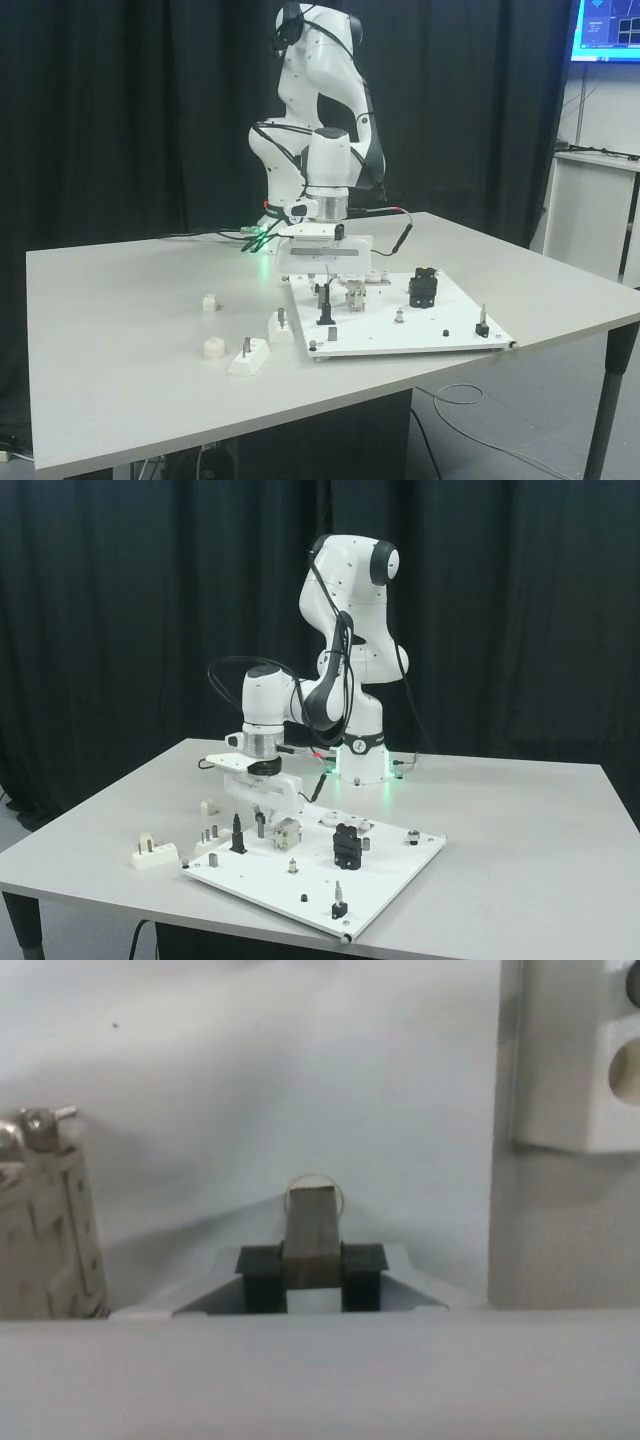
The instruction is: Insert square peg 3.
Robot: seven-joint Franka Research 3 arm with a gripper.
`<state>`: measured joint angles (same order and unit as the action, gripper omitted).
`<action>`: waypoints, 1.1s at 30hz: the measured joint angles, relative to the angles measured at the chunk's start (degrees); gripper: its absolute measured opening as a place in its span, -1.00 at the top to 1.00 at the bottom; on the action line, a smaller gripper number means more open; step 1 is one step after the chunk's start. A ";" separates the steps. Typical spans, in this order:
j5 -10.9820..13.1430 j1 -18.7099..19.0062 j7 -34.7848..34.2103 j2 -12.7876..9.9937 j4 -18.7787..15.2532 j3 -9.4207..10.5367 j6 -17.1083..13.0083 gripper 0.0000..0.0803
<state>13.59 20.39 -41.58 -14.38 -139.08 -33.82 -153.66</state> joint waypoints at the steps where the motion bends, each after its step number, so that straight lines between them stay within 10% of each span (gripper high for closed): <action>1: 0.11 0.00 -0.24 0.00 0.00 0.00 0.00 0.72; 29: 1.09 -0.03 0.65 -0.08 0.11 0.22 0.40 0.72; 30: 1.10 -0.03 0.65 -0.10 0.12 0.24 0.40 0.12; 33: 1.10 -0.03 0.65 -0.16 0.17 0.27 0.40 0.12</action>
<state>14.68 20.36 -40.94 -14.55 -138.91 -33.55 -153.27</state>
